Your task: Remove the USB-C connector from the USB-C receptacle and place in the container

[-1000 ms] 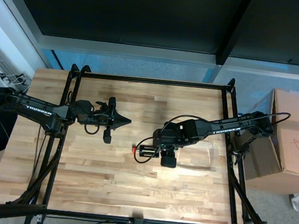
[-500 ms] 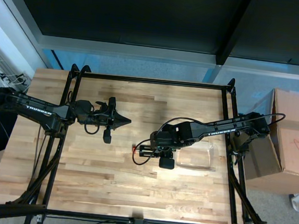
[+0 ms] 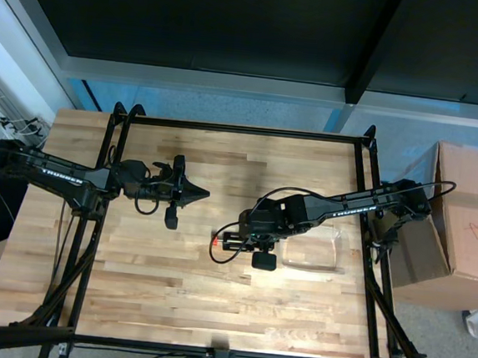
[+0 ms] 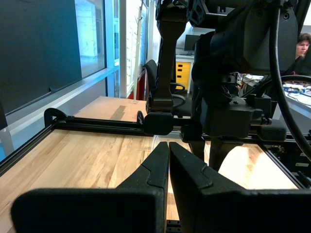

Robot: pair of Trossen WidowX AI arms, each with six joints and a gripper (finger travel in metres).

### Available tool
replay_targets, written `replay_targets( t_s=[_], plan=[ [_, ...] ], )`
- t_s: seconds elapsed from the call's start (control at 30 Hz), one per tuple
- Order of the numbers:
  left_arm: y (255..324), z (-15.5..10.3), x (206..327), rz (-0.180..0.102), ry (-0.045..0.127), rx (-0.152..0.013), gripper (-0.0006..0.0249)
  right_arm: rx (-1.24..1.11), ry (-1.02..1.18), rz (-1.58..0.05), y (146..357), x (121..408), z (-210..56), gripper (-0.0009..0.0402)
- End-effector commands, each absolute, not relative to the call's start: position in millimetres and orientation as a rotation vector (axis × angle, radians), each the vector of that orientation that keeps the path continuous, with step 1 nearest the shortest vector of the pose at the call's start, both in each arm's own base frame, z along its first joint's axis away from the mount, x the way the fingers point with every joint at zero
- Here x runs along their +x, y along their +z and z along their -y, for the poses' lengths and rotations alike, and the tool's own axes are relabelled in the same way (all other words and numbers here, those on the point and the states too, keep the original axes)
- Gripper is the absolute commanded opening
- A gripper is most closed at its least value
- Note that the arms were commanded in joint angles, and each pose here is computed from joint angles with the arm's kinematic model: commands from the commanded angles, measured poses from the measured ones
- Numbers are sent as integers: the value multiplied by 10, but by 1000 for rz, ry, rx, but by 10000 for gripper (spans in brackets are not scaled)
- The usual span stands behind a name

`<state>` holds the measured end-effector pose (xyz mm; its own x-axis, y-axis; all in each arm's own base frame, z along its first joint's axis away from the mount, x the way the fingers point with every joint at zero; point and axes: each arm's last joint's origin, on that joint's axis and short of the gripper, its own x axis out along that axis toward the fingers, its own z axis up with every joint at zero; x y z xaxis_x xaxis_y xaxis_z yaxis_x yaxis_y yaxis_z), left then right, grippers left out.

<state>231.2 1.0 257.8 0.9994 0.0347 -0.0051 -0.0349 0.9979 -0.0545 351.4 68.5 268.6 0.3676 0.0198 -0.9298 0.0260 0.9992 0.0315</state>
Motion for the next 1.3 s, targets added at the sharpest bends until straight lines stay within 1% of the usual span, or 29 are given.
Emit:
replay_targets(
  t_s=[0.03, 0.1, 0.17, 0.6, 1.0, 1.17, 1.3],
  plan=[
    [2578, -10, 2312, -4, 35, -54, 0, 43, -4, -1193, 2687, 3517, -685, -4],
    [2578, -11, 2312, -4, 35, -54, 0, 42, -2, -1193, 2687, 3517, -685, 3],
    [2578, -11, 2312, -4, 35, -54, 0, 41, -2, -1192, 2685, 3517, -685, -2],
    [2578, -10, 2312, -4, 35, -54, 0, 29, -8, -1210, 2604, 3497, -680, 0],
    [2578, -11, 2312, -4, 35, -54, 0, 28, -8, -1211, 2604, 3495, -681, 0],
    [2578, -11, 2312, -4, 35, -54, 0, 31, -6, -1201, 2642, 3478, -678, 0],
    [2578, -11, 2312, -4, 35, -54, 0, 41, -8, -1178, 2727, 3434, -669, 0]
  ],
)
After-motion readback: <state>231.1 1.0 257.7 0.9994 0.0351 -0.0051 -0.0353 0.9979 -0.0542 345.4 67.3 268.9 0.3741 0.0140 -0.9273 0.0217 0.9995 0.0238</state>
